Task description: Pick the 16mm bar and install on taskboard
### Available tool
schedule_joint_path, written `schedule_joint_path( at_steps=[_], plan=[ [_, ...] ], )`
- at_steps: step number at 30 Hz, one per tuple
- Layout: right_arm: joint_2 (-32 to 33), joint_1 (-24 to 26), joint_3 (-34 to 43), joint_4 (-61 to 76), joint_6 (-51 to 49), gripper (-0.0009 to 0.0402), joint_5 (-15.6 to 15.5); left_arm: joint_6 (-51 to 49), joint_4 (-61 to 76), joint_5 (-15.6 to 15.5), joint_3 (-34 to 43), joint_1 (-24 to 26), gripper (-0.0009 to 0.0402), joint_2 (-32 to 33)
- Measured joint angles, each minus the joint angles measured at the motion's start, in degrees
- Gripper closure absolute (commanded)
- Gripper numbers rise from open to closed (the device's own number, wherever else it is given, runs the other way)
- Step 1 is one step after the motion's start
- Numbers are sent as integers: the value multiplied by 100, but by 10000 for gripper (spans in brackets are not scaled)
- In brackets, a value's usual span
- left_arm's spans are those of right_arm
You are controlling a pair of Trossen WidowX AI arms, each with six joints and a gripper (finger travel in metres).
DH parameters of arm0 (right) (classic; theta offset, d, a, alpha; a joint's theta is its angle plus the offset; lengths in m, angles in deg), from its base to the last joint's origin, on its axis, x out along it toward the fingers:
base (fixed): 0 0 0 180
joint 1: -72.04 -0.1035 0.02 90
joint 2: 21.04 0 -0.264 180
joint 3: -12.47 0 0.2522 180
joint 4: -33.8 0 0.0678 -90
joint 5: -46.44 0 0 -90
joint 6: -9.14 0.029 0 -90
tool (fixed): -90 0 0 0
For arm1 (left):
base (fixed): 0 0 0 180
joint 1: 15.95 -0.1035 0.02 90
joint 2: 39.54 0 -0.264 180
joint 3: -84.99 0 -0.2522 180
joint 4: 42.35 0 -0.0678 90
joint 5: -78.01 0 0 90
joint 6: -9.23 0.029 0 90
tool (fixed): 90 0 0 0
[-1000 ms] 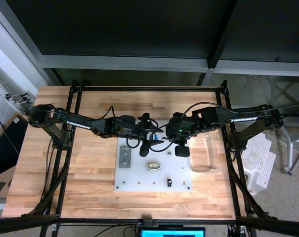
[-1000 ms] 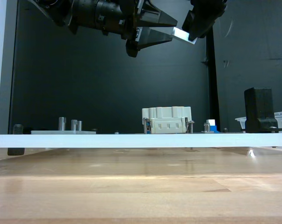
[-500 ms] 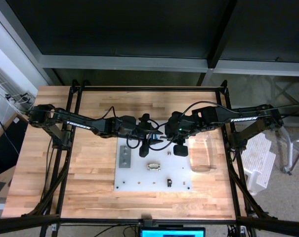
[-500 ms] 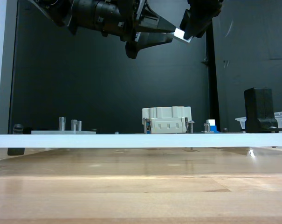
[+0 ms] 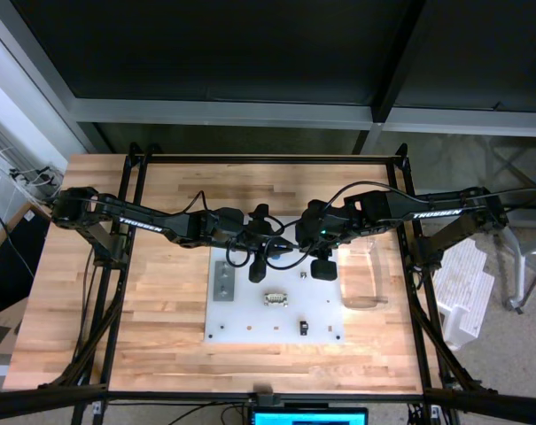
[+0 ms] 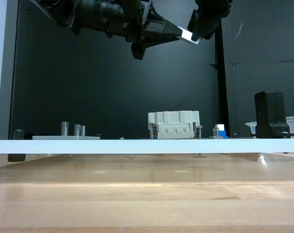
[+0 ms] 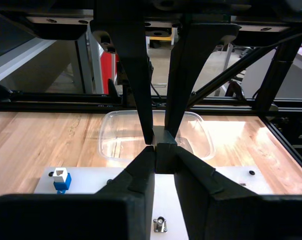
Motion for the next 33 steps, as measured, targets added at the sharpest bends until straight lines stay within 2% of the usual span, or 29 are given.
schedule_joint_path(
  at_steps=[3, 5, 13, 17, 19, 22, 27, 33],
  plan=[
    [0, 0, -2, -2, 2, 364, -2, 13, 0, 13, -2, 0, 393, -2],
    [0, 0, -2, -2, 9, 343, -2, 11, 0, 17, -2, 2, 393, -2],
    [0, 0, -2, 22, 28, 196, 24, -24, 2, 50, -2, 0, 390, -2],
    [-2, -2, -11, 81, 28, 147, 31, -26, 0, 48, -2, 0, 394, -2],
    [-42, -2, -61, 87, 31, 135, 90, -26, -2, 46, -2, 0, 392, -4],
    [-212, -17, -216, 85, 37, 130, 452, -26, -20, 44, -2, 0, 390, -7],
    [-802, -33, -732, -555, 162, 130, 485, -28, -79, -37, -4, 0, 390, -9],
    [-1657, -50, -1641, -2194, 203, 130, 614, -70, -632, -210, -66, -13, 390, -9]
  ],
)
